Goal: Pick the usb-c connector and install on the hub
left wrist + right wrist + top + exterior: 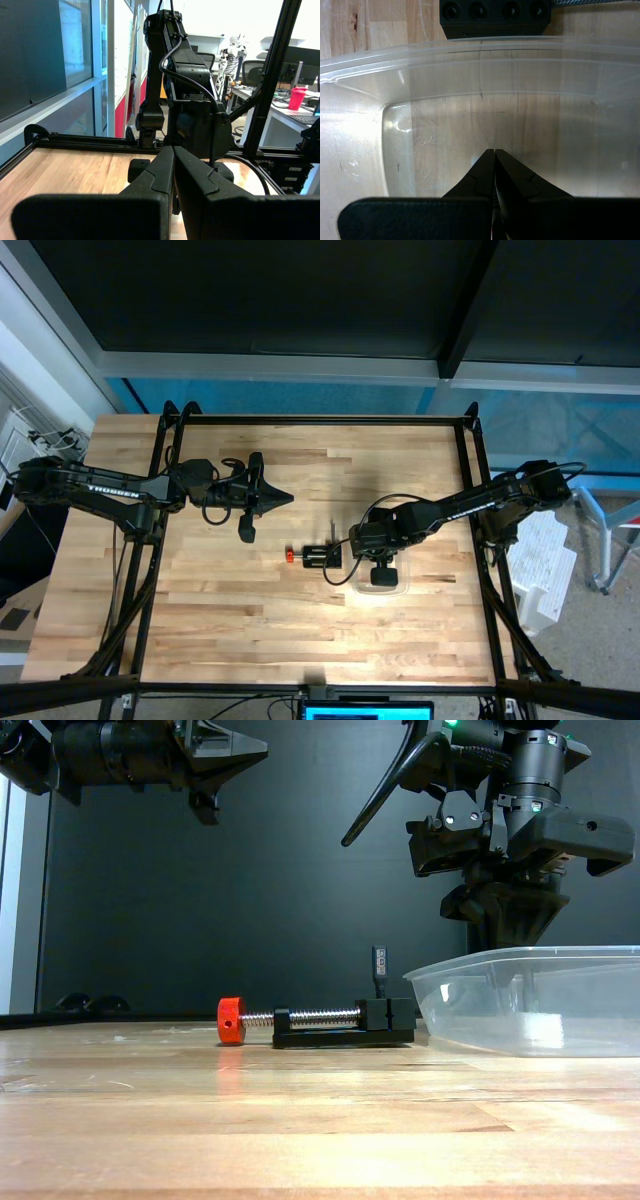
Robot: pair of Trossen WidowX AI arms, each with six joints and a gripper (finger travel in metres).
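Two grippers are on show, both with fingers pressed together and nothing seen between them. The right gripper hangs over the clear tub with its tips pointing down into it, while the left gripper is held high over the left half of the table, well apart from the work. I cannot place the usb-c connector: the tub's floor looks bare in the right wrist view, and no plug shows in either grip. The vise with its red knob lies just beside the tub, and a slim upright piece stands from its far end. I take that piece for the hub, but whether a plug already sits in it is too small to tell. My judgement is that if the plug is not in, both the pick and the insertion are left to do; if it is in, the job is at its end. Only the low view gives the upright piece in profile and shows how far the left gripper rides above the wood. Only the high view gives the layout — vise between the arms, tub under the right one. The right wrist view alone looks into the tub, and the left wrist view shows the other arm but none of the work.
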